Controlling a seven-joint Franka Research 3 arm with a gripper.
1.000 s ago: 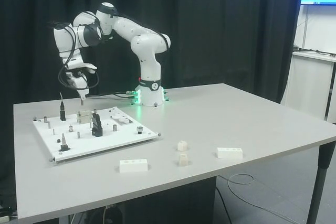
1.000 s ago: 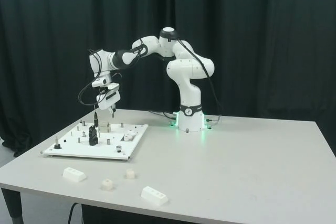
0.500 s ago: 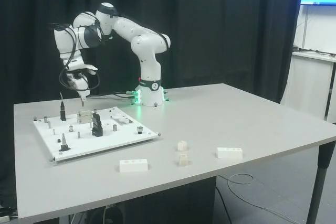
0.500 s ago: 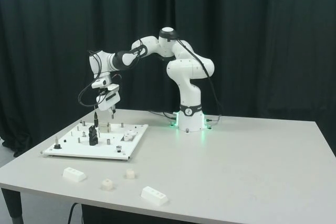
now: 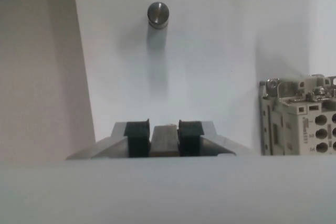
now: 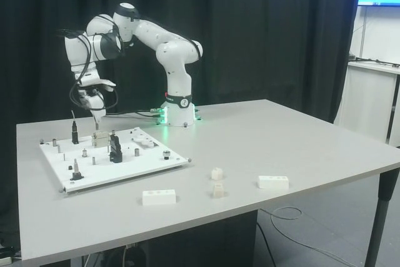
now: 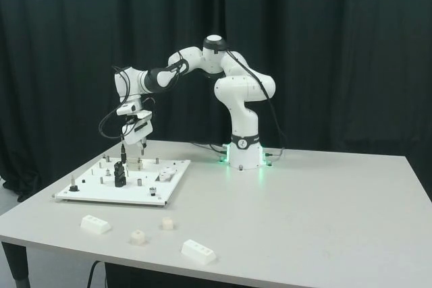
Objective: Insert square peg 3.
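Wrist view: tool [image 5: 164, 139] has its black pads [image 5: 137, 136] pressed on a grey metal peg [image 5: 164, 141], held between them w/ no gap either side. Below the tool lies the white board [image 5: 210, 51]. One round metal pin [image 5: 158, 14] stands upright on it, apart from the tool. A connector block [image 5: 299, 116] w/ round sockets sits on the board off to one side, cut by the frame edge. Grey desk [image 5: 37, 66] shows past the board's edge.

First room view: tool [image 6: 98, 115] hangs above the board's [image 6: 150, 157] far side, clear of it, over the cluster of small fixtures. White arm [image 6: 169, 48] reaches out from its base, green light at the foot. A black upright part [image 6: 115, 148] stands mid-board. On the desk [image 6: 281, 136] near the front edge, well apart from the board: a long white block [image 6: 159, 197], two small cubes [image 6: 217, 181], another long block [image 6: 273, 182].

Second room view: tool [image 7: 142, 143] hovers above the board's [image 7: 101, 193] rear part.
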